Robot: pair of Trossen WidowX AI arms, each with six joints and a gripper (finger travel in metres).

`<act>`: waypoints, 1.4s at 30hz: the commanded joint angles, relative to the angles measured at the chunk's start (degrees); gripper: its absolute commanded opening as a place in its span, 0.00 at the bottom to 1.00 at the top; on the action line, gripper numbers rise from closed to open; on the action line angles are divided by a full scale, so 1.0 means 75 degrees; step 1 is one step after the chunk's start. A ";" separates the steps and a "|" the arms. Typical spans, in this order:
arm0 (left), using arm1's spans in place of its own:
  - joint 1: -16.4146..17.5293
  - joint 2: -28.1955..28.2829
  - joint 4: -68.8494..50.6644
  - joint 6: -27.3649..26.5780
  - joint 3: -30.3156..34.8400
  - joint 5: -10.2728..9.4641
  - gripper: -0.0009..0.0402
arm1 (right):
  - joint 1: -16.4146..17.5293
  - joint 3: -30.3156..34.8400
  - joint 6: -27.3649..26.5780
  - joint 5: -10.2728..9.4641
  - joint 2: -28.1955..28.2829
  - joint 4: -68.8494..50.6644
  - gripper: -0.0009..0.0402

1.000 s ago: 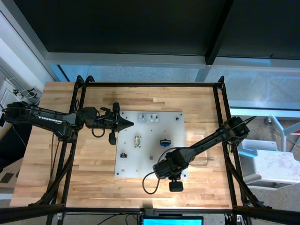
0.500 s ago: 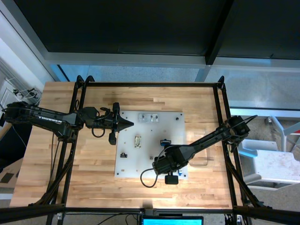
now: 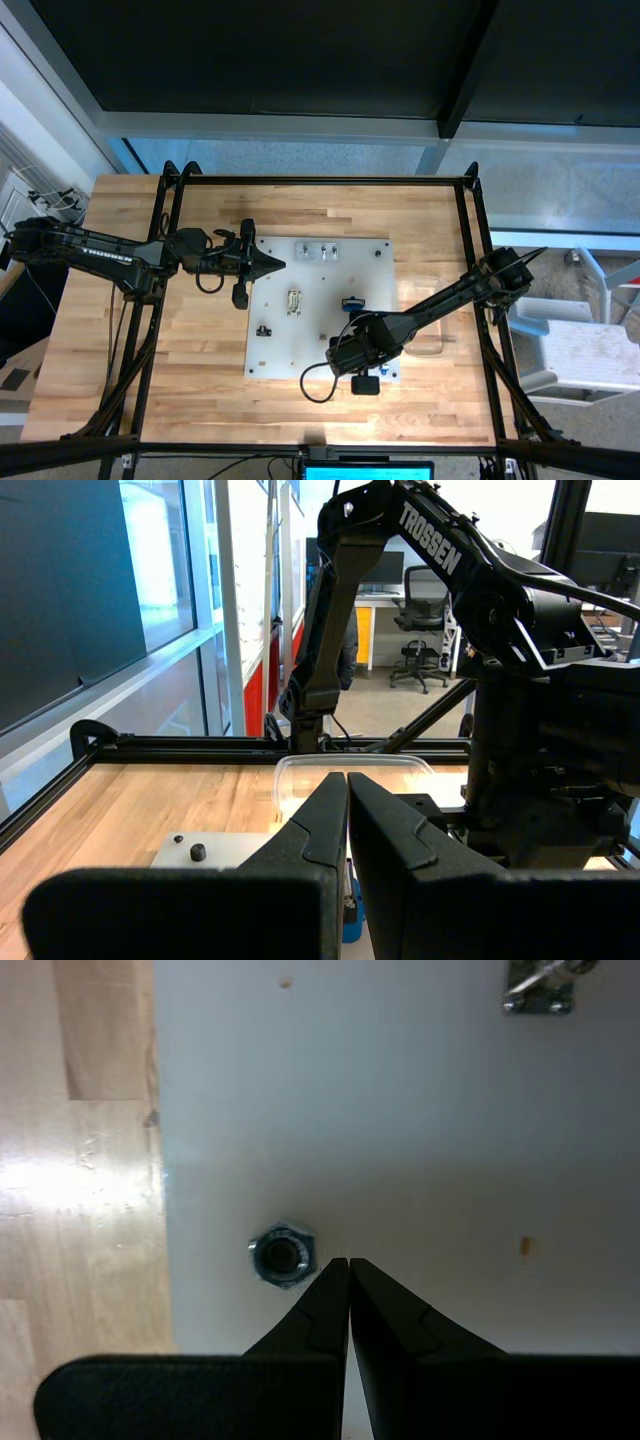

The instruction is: Pick the M12 fastener and fasten on the M12 threads

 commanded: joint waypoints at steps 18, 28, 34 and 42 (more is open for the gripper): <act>0.0003 0.0000 0.0003 0.0000 0.0003 0.0003 0.02 | 0.0038 -0.0035 -0.0388 -0.2008 -0.0219 -0.0437 0.02; 0.0003 0.0000 0.0003 0.0000 0.0003 0.0003 0.02 | 0.0070 -0.0035 -0.0283 -0.1824 -0.0274 -0.0431 0.02; 0.0000 0.0000 0.0003 0.0000 0.0003 0.0003 0.02 | 0.0070 -0.0035 -0.0192 -0.1008 -0.0358 -0.0423 0.02; 0.0003 0.0000 0.0003 0.0000 0.0003 0.0003 0.02 | 0.0061 -0.0076 -0.0254 0.0090 -0.0286 -0.0189 0.02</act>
